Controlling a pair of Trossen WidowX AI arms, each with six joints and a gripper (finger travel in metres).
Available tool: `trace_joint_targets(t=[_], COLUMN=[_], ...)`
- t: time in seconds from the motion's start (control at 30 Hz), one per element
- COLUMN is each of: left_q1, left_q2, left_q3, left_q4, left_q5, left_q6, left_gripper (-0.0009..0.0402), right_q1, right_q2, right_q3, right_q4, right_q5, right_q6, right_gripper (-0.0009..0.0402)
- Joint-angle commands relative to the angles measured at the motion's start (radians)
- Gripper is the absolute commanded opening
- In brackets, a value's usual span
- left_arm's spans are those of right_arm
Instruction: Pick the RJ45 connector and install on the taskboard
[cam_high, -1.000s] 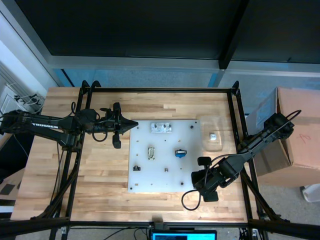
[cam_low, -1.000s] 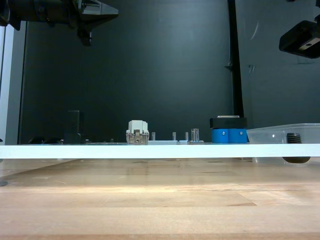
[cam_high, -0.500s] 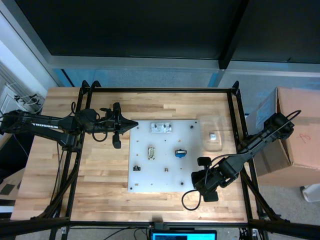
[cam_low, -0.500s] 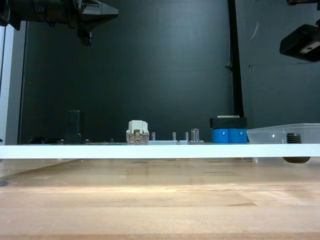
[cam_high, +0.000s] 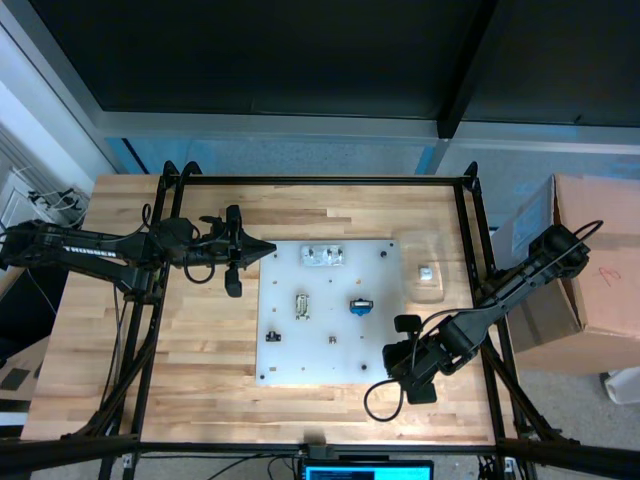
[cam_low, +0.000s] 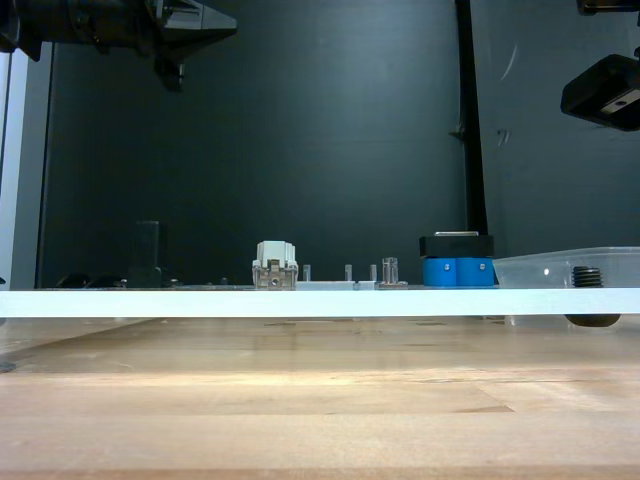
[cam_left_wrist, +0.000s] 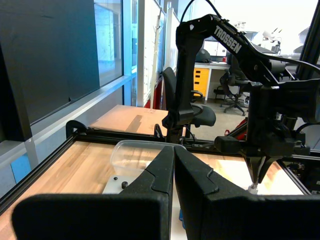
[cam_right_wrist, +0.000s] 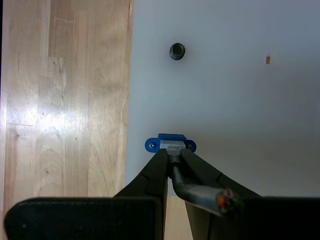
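My right gripper (cam_right_wrist: 171, 153) is shut on the RJ45 connector (cam_right_wrist: 172, 146), with its grey cable (cam_right_wrist: 197, 192) trailing back between the fingers. The connector hangs clear above the white taskboard (cam_right_wrist: 240, 90), in line with a blue socket mount (cam_right_wrist: 151, 145). In the high view this gripper (cam_high: 408, 362) is over the board's near right corner, and the blue mount (cam_high: 361, 306) is mid-board. In the low view the right arm (cam_low: 603, 92) is well above the board. My left gripper (cam_left_wrist: 173, 150) is shut with nothing in it, raised just off the board's left edge (cam_high: 262, 248).
A clear plastic tray (cam_high: 424, 285) holding a small white part (cam_high: 427, 271) lies right of the board. A grey connector block (cam_low: 275, 267) and small posts stand on the board. A black frame (cam_high: 320, 181) rims the table; a cardboard box (cam_high: 590, 270) stands off to the right.
In the low view the right arm has drifted slightly lower and to the right, still holding the connector. The left arm has not moved.
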Motion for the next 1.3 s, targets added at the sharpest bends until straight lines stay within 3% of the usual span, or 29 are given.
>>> trace_joint_targets(t=[0.03, 0.57, 1.0, 1.3], left_q1=[0.0, 0.0, 0.0, 0.0], left_q2=[0.0, 0.0, 0.0, 0.0], left_q3=[0.0, 0.0, 0.0, 0.0], left_q4=[0.0, 0.0, 0.0, 0.0], left_q5=[0.0, 0.0, 0.0, 0.0], left_q6=[0.0, 0.0, 0.0, 0.0], left_gripper=[0.0, 0.0, 0.0, 0.0], right_q1=[0.0, 0.0, 0.0, -0.002], right_q2=[0.002, -0.024, -0.034, -0.109], right_q3=[-0.003, 0.005, 0.005, 0.005], right_q4=[0.0, -0.007, -0.007, -0.03], right_q5=[-0.004, -0.004, -0.005, -0.056], right_q6=[0.002, 0.0, 0.005, 0.003], right_gripper=[0.0, 0.0005, 0.013, 0.0173])
